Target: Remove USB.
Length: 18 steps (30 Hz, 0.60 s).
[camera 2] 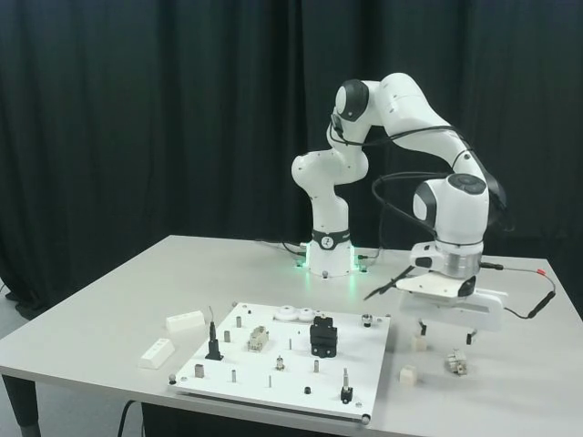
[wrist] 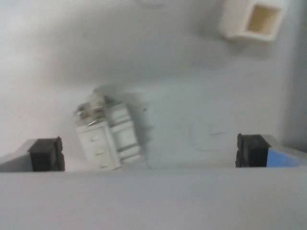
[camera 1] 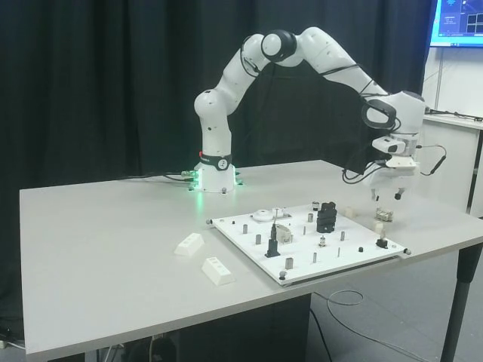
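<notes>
The USB plug (wrist: 108, 136), a small white and grey piece, lies flat on the grey table beside the white board (camera 2: 264, 387), off its side away from the two long white blocks. It shows as a small part on the table in the first room view (camera 1: 383, 217) and the second room view (camera 2: 455, 365). My gripper (wrist: 148, 152) hangs a little above it, open, with nothing between the black fingertips (wrist: 46, 154). In the room views the gripper (camera 1: 386, 195) (camera 2: 446, 333) points straight down over the plug.
A small hollow white cube (wrist: 252, 20) stands close by, and another small cube (camera 2: 409, 374) sits near the board's corner. The board (camera 1: 302, 264) carries several pegs and a black connector block (camera 1: 326, 217). Two long white blocks (camera 1: 189, 244) (camera 1: 216, 270) lie on the board's other side.
</notes>
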Each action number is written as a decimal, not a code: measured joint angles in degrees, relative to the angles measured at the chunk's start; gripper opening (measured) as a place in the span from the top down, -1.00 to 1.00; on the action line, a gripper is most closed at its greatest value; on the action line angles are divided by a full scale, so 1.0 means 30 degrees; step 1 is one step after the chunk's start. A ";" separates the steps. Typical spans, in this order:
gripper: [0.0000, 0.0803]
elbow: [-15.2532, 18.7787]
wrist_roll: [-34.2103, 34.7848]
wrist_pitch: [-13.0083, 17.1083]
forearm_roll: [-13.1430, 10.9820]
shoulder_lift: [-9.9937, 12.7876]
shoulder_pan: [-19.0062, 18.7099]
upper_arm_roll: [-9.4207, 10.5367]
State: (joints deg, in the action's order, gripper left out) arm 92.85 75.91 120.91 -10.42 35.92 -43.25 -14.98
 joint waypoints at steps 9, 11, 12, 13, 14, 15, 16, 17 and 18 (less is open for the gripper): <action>-0.99 -0.1202 -0.0050 -0.2569 0.1126 -0.0652 0.0005 -0.1498; -0.99 -0.1507 -0.0141 -0.3142 0.1370 -0.0812 0.0020 -0.1880; -0.99 -0.1661 -0.0250 -0.3438 0.1481 -0.0889 0.0021 -0.2081; -0.99 -0.1821 -0.0404 -0.3708 0.1556 -0.0958 0.0029 -0.2295; -0.99 -0.1983 -0.0581 -0.3961 0.1608 -0.1023 0.0035 -0.2503; -0.99 -0.2136 -0.0767 -0.4219 0.1648 -0.1085 0.0047 -0.2711; -0.99 -0.2284 -0.0972 -0.4449 0.1682 -0.1145 0.0061 -0.2923; -0.99 -0.2439 -0.1205 -0.4659 0.1716 -0.1195 0.0075 -0.3136; -0.99 -0.2599 -0.1465 -0.4902 0.1742 -0.1239 0.0095 -0.3360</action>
State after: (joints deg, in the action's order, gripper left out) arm 85.06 71.52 106.20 -5.19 32.20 -42.97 -25.06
